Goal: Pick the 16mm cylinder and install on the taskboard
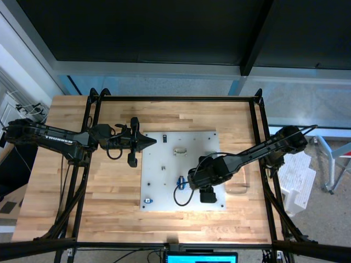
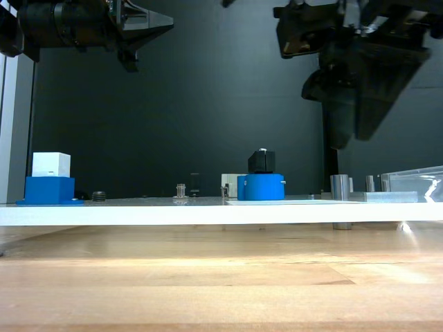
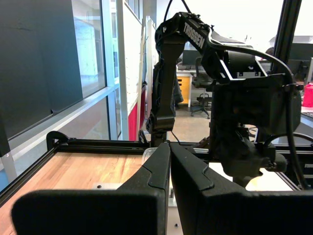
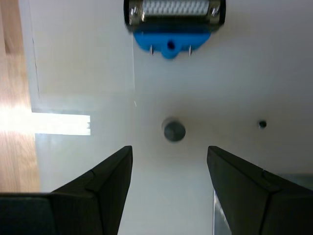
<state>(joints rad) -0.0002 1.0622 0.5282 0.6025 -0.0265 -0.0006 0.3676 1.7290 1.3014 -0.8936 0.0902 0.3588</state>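
On the taskboard (image 4: 254, 63), the 16mm cylinder (image 4: 173, 131) stands upright beneath the spread right claw (image 4: 169, 152). Judged rigid, light, slippery metal: grip its round sides squarely. Pressed together, the left claw (image 3: 169, 147) hovers at the taskboard's left edge.

You have a white taskboard (image 1: 162, 189) lying on a counter (image 1: 109, 181) of pale honey-coloured wood, patterned in narrow strips. On the board, the 16mm cylinder (image 4: 173, 130) is dull grey metal. The fitting (image 4: 170, 43) near it is bright blue, with a black and silver-ribbed part against it. At the board's near left corner, a blue base (image 2: 50, 190) carries a white cube (image 2: 51, 164). Your left gripper (image 1: 147, 141), at the board's left edge, is matte black. Your right gripper (image 4: 169, 152), above the cylinder, is black too. The left arm (image 1: 49, 139) bears white lettering on black, and the frame (image 1: 175, 99) round the counter is black.
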